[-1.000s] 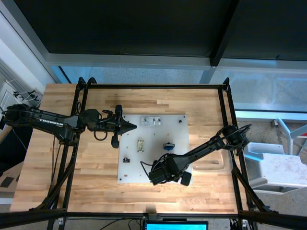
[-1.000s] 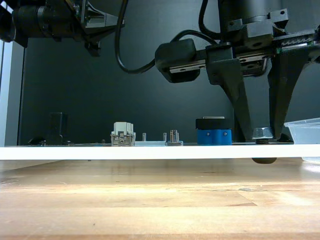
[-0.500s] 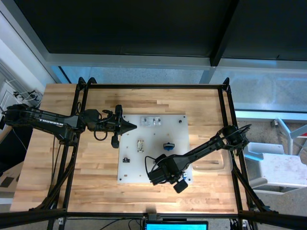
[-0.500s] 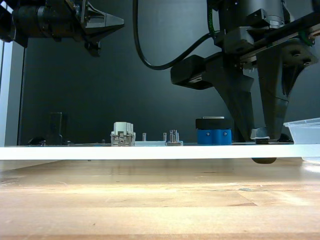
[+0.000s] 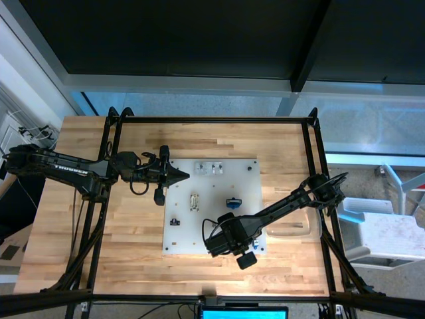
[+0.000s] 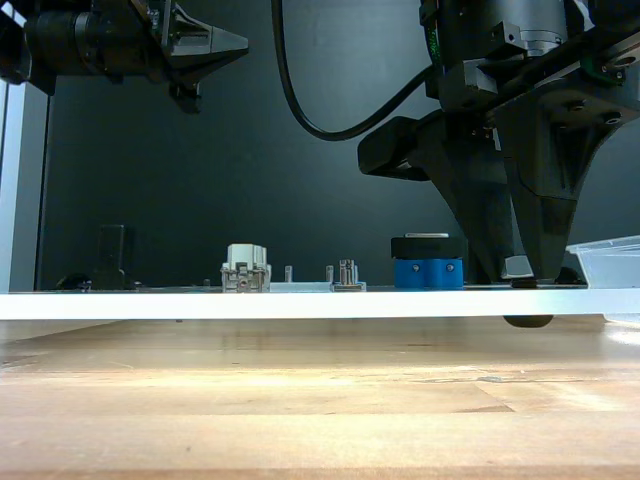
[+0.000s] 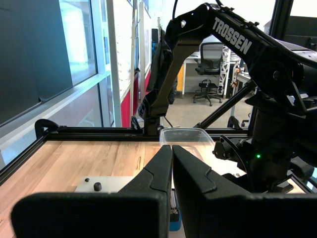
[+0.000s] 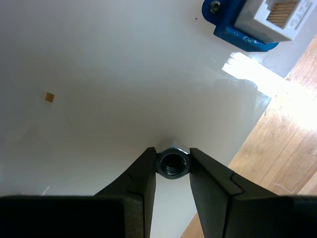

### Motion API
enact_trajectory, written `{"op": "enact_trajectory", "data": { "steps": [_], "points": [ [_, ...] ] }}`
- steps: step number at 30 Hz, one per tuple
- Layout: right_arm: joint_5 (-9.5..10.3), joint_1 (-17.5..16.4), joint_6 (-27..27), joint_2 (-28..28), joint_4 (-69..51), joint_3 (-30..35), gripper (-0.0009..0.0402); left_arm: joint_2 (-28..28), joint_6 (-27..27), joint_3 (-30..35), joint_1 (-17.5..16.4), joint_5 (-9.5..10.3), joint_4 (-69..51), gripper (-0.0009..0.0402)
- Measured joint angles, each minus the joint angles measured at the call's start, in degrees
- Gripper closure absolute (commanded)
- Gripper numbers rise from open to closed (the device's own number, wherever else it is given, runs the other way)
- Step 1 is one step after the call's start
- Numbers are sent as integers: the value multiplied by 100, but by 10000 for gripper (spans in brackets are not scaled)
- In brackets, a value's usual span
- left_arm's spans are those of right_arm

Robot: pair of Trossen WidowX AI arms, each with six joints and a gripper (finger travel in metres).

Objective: Pick the M12 fastener and fasten on the M12 threads

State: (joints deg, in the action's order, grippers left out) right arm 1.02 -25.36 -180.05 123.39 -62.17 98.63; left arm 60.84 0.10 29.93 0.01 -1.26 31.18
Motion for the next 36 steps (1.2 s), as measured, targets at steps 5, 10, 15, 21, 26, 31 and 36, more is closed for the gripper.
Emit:
{"op": "enact_trajectory", "data": {
  "steps": [5, 10, 15, 21, 26, 31, 36],
  "points": [
    [0, -2, 37, 0, 2, 0, 364, 0, 2, 2, 0, 2, -2, 393],
    [2, 0, 39, 0, 9, 0, 364, 0, 2, 2, 0, 0, 0, 393],
    [2, 0, 44, 0, 13, 0, 364, 0, 0, 2, 0, 0, -2, 393],
    [4, 0, 52, 0, 20, 0, 364, 0, 2, 0, 0, 2, 0, 393],
    [7, 0, 79, 0, 33, 0, 350, 2, 0, 0, 0, 0, -2, 393],
    [9, 0, 96, -7, 35, 0, 301, 0, 2, 2, 0, 2, 0, 393],
    [4, -7, 101, -26, 120, -7, 256, 0, 2, 2, 0, 0, 0, 393]
  ]
}}
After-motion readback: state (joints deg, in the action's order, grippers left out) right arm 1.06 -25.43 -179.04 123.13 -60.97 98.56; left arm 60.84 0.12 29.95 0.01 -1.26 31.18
